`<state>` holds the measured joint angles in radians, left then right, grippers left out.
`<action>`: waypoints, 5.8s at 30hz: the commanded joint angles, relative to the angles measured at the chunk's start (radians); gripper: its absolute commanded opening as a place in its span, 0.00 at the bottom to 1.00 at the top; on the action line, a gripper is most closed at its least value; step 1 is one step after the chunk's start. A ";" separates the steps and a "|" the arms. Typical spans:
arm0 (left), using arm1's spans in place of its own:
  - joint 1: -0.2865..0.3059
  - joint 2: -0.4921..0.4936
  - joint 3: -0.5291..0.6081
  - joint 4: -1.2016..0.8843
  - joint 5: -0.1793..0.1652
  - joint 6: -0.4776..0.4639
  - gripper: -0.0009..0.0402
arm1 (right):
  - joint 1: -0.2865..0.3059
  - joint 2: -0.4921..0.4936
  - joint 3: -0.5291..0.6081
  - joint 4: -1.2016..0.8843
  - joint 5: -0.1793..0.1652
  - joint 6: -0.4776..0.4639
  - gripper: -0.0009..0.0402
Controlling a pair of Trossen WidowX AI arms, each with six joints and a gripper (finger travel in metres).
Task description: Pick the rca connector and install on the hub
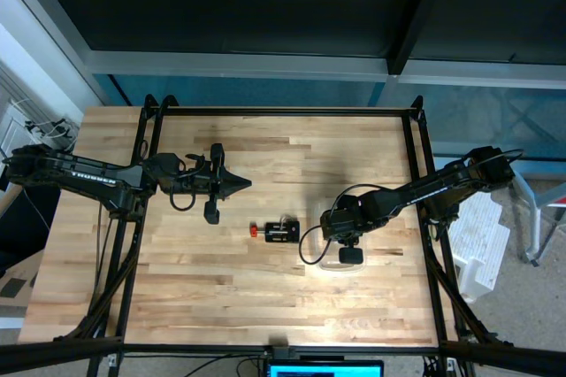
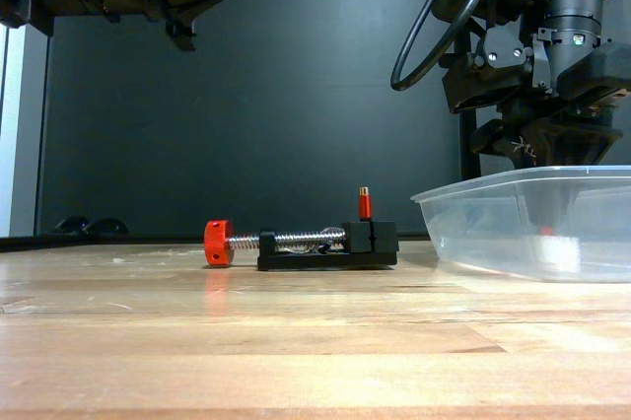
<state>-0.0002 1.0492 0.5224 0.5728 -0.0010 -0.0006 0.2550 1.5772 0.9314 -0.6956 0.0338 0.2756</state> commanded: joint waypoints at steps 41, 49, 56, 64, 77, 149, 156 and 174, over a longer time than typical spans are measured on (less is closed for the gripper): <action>0.000 0.000 0.000 0.000 0.000 0.000 0.02 | 0.000 -0.080 0.087 -0.140 0.027 -0.004 0.02; 0.000 0.000 0.000 0.000 0.000 0.000 0.02 | 0.000 -0.079 0.087 -0.139 0.027 -0.004 0.02; 0.000 0.000 0.000 0.000 0.000 0.000 0.02 | 0.000 -0.077 0.087 -0.130 0.027 -0.002 0.02; 0.000 0.000 0.000 0.000 0.000 0.000 0.02 | 0.000 -0.077 0.087 -0.120 0.027 0.005 0.02; 0.000 0.000 0.000 0.000 0.000 0.000 0.02 | -0.004 -0.019 0.138 -0.111 0.027 0.003 0.02; 0.000 0.000 0.000 0.000 0.000 0.000 0.02 | -0.052 0.262 0.463 -0.178 0.035 -0.023 0.02; 0.000 0.000 0.000 0.000 0.000 0.000 0.02 | -0.052 0.228 0.428 -0.174 0.035 -0.024 0.02; 0.000 0.000 0.000 0.000 0.000 0.000 0.02 | -0.049 0.117 0.314 -0.174 0.037 -0.049 0.02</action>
<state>-0.0002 1.0489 0.5228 0.5728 -0.0010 -0.0006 0.2047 1.7020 1.2537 -0.8700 0.0715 0.2298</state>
